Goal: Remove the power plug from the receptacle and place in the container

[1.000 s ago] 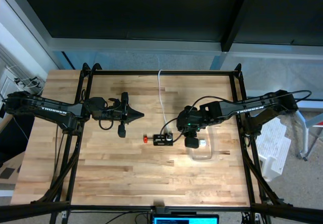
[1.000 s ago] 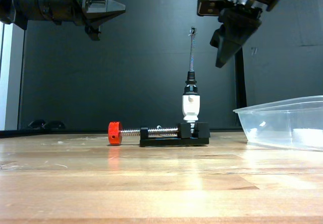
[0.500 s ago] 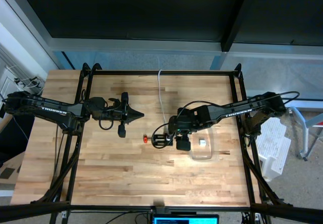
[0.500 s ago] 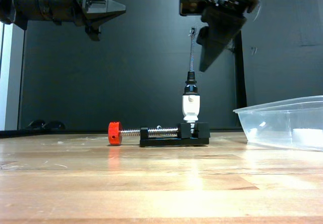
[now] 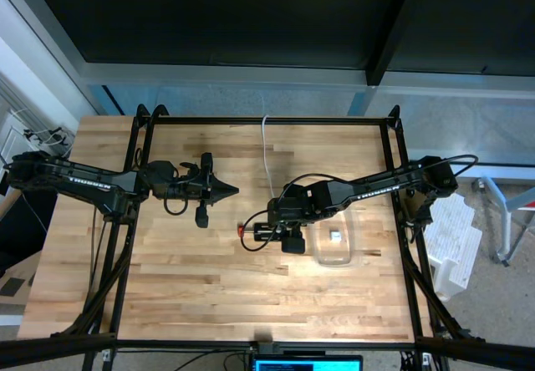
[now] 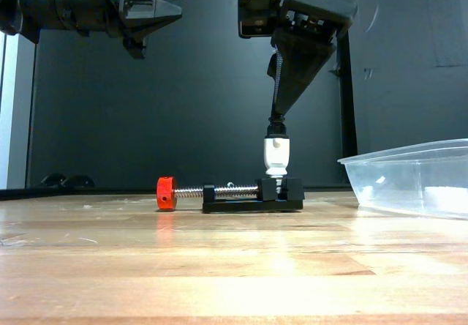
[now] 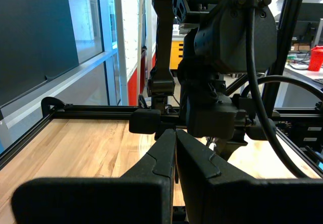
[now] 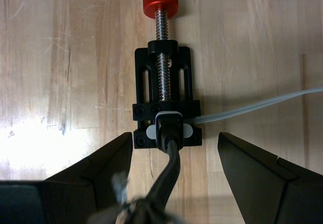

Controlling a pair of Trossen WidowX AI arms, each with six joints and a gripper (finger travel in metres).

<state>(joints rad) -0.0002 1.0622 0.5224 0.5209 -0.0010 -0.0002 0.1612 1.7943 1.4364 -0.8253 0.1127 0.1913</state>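
The big wooden surface (image 5: 167, 262) holds everything. Two black arms reach in over it.

The left arm hangs in the air on the side of the left edge, well apart from the work. Its left tool (image 7: 175, 148) is closed tight, with the two fingers pressed together and nothing between them. I think it is just parked.

The right arm reaches to the middle of the surface. Its right tool (image 8: 175, 135) points straight down and is spread wide. It holds nothing. One finger is on each side of the plug, and neither one touches it.

The clear container (image 6: 395, 182) sits near the vise, on the side of the right edge. Only a small white cube (image 5: 334, 236) lies in it. There is no plug in there.

The little black vise (image 8: 144, 110) with its red knob (image 8: 160, 2) sits at the middle of the surface. It grips the white receptacle (image 6: 276, 153). A long white cable (image 8: 262, 103) runs from the receptacle toward the far edge.

The tiny black power plug (image 6: 276, 127) stands upright in the top of the receptacle. Its thin tail (image 8: 169, 178) sticks up between the fingers of the right tool.

So almost nothing is done yet. The right tool is lined up over the plug, and that is all. I think the fingers must close on the plug next. Then the plug has to be pulled straight up, carried over to the container and dropped in.
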